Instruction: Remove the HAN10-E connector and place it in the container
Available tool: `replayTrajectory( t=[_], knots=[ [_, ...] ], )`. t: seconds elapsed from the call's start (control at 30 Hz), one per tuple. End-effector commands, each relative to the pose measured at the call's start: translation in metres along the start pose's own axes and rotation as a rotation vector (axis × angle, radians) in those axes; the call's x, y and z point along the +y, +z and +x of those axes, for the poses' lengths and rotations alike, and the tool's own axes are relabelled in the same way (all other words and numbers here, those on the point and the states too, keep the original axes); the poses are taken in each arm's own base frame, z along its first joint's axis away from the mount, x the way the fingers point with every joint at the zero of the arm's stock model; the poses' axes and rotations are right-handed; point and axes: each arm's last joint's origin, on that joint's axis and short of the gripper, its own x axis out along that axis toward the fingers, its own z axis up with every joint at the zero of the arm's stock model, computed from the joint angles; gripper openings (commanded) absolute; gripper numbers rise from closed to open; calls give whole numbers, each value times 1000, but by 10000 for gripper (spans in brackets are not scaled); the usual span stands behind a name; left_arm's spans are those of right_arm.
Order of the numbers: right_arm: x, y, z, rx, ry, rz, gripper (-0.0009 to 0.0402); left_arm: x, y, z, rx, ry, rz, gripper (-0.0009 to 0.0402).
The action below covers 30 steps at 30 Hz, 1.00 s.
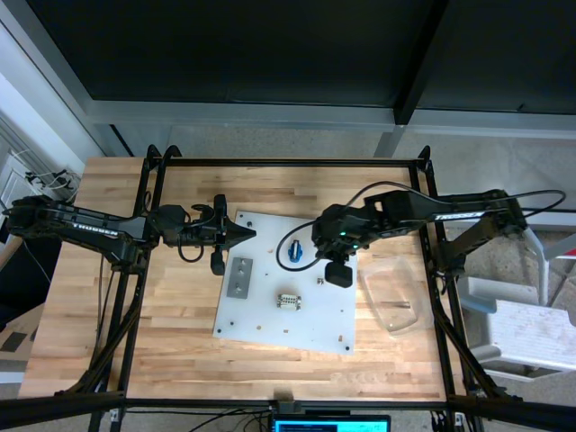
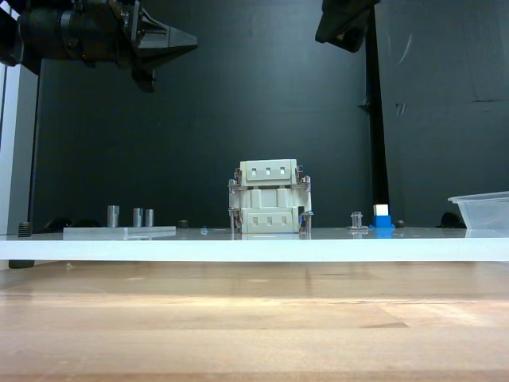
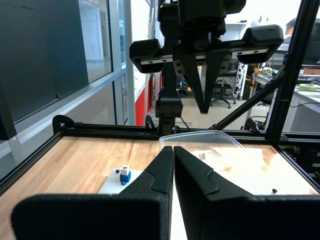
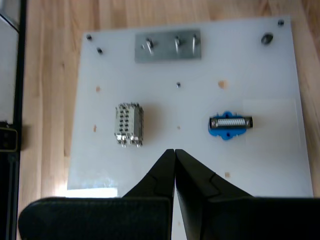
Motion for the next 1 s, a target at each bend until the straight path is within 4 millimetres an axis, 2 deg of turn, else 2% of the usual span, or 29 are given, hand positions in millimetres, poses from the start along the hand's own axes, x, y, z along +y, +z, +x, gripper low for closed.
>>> replayTrajectory(
  t=[0.03,1.0],
  knots=[
    [5,7,4,55,-9,-2,0,0,0,0,0,0,0,0],
    [58,56,71,271,-49,40,0,0,0,0,0,0,0,0]
  ],
)
